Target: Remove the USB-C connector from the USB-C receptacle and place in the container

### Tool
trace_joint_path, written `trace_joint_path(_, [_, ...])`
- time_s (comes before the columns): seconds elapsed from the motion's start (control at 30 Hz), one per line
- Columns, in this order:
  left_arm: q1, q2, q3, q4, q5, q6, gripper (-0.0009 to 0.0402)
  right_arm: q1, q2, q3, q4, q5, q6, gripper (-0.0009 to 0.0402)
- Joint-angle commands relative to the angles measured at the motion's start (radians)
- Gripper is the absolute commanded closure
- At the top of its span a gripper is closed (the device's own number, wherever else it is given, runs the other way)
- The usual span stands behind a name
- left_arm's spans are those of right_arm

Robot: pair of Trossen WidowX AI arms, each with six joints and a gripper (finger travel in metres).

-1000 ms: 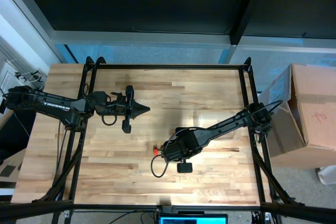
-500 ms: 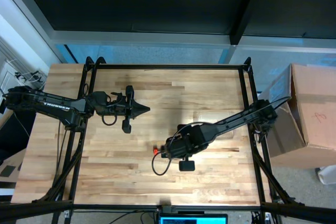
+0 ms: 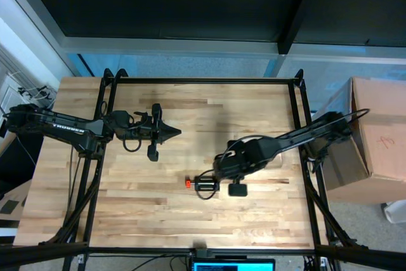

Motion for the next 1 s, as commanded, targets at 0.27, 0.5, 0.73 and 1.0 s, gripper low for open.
trace_joint_path(0.27, [0.000,0.000,0.000,0.000,0.000,0.000,0.0393,-0.090,-0.271,-0.340,0.034,-0.001,0.008,0.0393])
trace_joint_path(0.5, [0.000,0.000,0.000,0.000,0.000,0.000,0.0393,-0.152,-0.383,-0.541,0.033,-0.005,0.008,0.0381])
trace_joint_path(0.73, [0.000,0.000,0.000,0.000,0.000,0.000,0.0393,-0.183,-0.394,-0.671,0.048,-0.010,0.007,0.0331])
trace_joint_path(1.0, [0.000,0.000,0.000,0.000,0.000,0.000,0.0393,-0.191,-0.394,-0.693,0.085,-0.011,0.008,0.0210])
